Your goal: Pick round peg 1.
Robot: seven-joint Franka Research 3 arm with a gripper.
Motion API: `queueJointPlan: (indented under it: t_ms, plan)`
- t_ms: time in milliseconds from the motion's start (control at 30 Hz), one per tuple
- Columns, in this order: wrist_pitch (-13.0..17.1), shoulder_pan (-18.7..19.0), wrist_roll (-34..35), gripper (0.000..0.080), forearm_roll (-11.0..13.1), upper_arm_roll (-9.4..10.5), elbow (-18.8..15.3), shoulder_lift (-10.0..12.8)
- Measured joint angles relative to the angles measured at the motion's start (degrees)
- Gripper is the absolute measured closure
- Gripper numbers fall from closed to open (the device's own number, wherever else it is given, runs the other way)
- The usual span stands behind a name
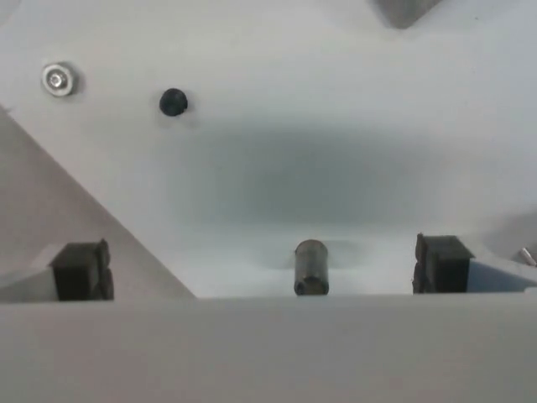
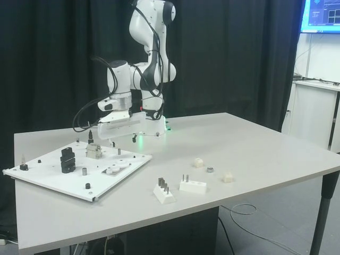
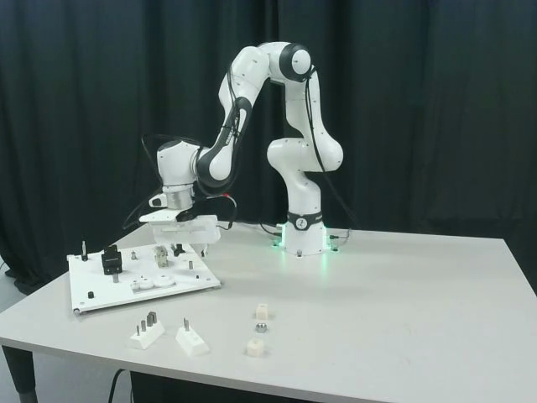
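Hovering: gripper (image 1: 260, 267) spread wide, holding nothing | round peg 1 (image 1: 310, 267): upright dull cylinder between fingers | smooth white board (image 1: 336, 151)

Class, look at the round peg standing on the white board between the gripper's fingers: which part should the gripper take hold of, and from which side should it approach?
Grip the round peg on its upper shaft, coming straight down from above. It stands upright on the white board, so its curved sides are free. The gripper already hangs over it, open, with a finger on either side; closing them across the shaft would likely hold it.
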Motion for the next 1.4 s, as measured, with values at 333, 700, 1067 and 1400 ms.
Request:
queueJointPlan:
  t_ms: [333, 700, 1067, 1400]
  plan:
    - [-0.83, 0.12, 0.0, 0.0003, 0.0, 0.01, 0.23, -0.92]
    - [-1.92, 0.27, 0.0, 0.0003, -0.3, 0.06, 0.61, -2.08]
    - [-2.27, 0.28, 0.0, 0.0003, -1.11, 0.07, 0.69, -2.85]
    - [-2.29, 0.42, 0.0, 0.0003, -1.27, 0.1, 0.83, -3.1]
